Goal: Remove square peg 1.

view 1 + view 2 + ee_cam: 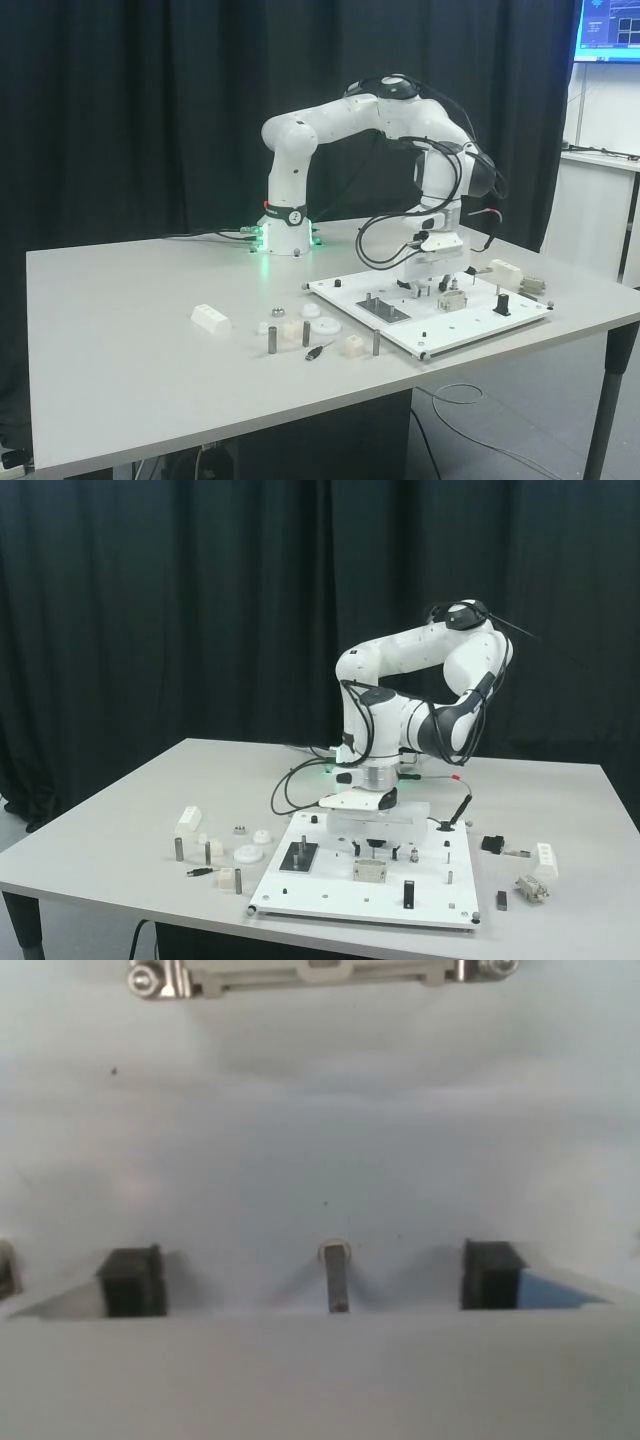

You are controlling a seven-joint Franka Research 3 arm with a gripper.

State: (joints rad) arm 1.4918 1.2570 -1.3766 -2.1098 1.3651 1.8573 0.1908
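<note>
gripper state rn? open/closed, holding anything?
Gripper: open, holding nothing. Its black fingertips stand apart on either side of a thin upright peg on the white board, not touching it.

Wrist view close above the white board (320,1160), first room view off one tabletop (120,330) corner, second room view frontal, both sharing arm (420,670) and board.

Cutting off a metal bracket (310,975) at the wrist picture's edge. Blurring the thin peg (335,1278) standing between the two fingers (130,1282). Leaving small parts (305,333) on the desk (120,330) too tiny to identify.
</note>
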